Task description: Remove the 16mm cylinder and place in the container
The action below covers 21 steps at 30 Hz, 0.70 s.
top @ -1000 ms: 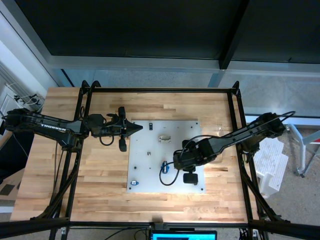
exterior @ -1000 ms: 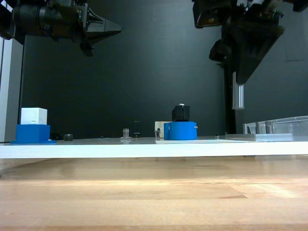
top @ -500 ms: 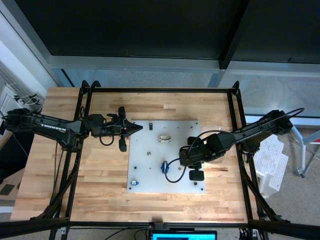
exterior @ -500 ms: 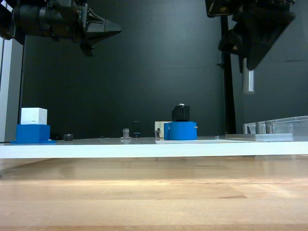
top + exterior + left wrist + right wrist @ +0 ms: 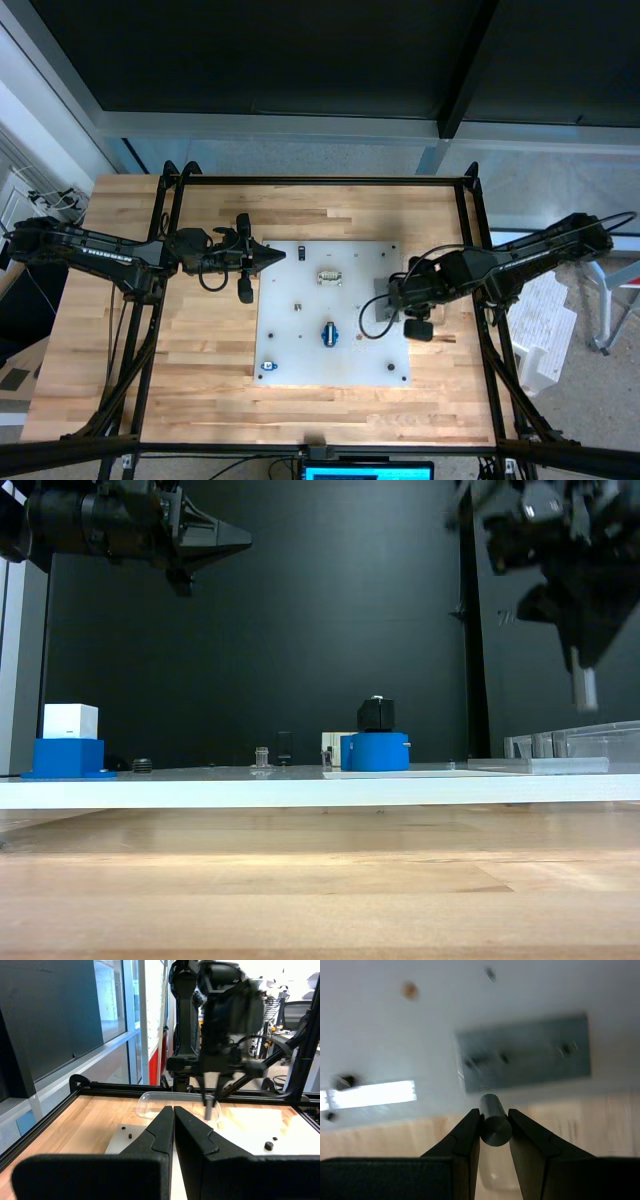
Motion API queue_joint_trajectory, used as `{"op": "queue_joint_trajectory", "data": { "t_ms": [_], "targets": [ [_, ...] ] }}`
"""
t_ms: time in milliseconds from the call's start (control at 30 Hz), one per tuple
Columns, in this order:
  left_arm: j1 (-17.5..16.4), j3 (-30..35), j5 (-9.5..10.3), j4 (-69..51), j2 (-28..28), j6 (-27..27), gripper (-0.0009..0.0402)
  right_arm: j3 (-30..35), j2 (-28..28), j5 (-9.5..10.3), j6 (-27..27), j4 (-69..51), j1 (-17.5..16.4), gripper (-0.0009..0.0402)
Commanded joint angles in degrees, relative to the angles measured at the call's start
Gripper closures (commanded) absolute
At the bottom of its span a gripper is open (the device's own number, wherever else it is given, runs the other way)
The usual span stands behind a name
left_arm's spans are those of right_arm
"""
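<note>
The 16mm cylinder point(image 5: 495, 1124), a short silver-grey peg, is pinched upright between my right gripper's point(image 5: 494, 1119) fingers. In the low view the cylinder point(image 5: 583, 685) hangs from the right gripper point(image 5: 580, 658), in the air above the container point(image 5: 600, 736), a clear tray at the board's right edge. The left wrist view shows the cylinder point(image 5: 207, 1108) just over the container point(image 5: 150, 1105). From above, the right gripper point(image 5: 390, 302) is over the white board's point(image 5: 300, 345) right edge. My left gripper point(image 5: 278, 256) is shut on nothing, high over the board's left edge.
A grey metal block point(image 5: 530, 1055) lies on the board under the right gripper. Near the board's middle stands a blue connector point(image 5: 328, 333) with a black top. A blue-and-white block point(image 5: 70, 745) sits at the board's near left corner. Small pegs and screws dot the board.
My right gripper has carried the cylinder rightward from over the board's middle to its right edge and has come down lower. The left arm has not moved.
</note>
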<state>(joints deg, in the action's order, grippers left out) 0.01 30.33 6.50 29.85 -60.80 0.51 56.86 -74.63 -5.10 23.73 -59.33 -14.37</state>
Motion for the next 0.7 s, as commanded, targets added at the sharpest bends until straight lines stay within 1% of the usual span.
{"op": "queue_joint_trajectory", "data": {
  "t_ms": [33, 200, 400, 567, 700],
  "targets": [
    [-0.02, 0.0, 0.0, 0.0, -0.02, 0.02, 0.0393, -3.87, 2.84, 0.07, 1.05, -0.07, 0.72, 0.0393],
    [0.0, 0.0, 0.0, 0.0, -0.02, 0.02, 0.0393, -8.81, 6.91, 0.11, 2.01, -0.04, 0.85, 0.0393],
    [-0.02, 0.0, 0.0, 0.0, -0.02, 0.02, 0.0393, -13.55, 10.4, 0.09, 5.35, 0.04, 0.9, 0.0393],
    [0.0, 0.0, 0.0, 0.0, -0.02, 0.02, 0.0393, -16.76, 11.02, 0.09, 7.61, 0.13, 0.9, 0.039],
    [0.0, 0.0, -0.02, 0.0, -0.02, 0.02, 0.0393, -19.08, 11.02, 0.11, 8.24, 1.6, 0.9, 0.0366]
  ]
}}
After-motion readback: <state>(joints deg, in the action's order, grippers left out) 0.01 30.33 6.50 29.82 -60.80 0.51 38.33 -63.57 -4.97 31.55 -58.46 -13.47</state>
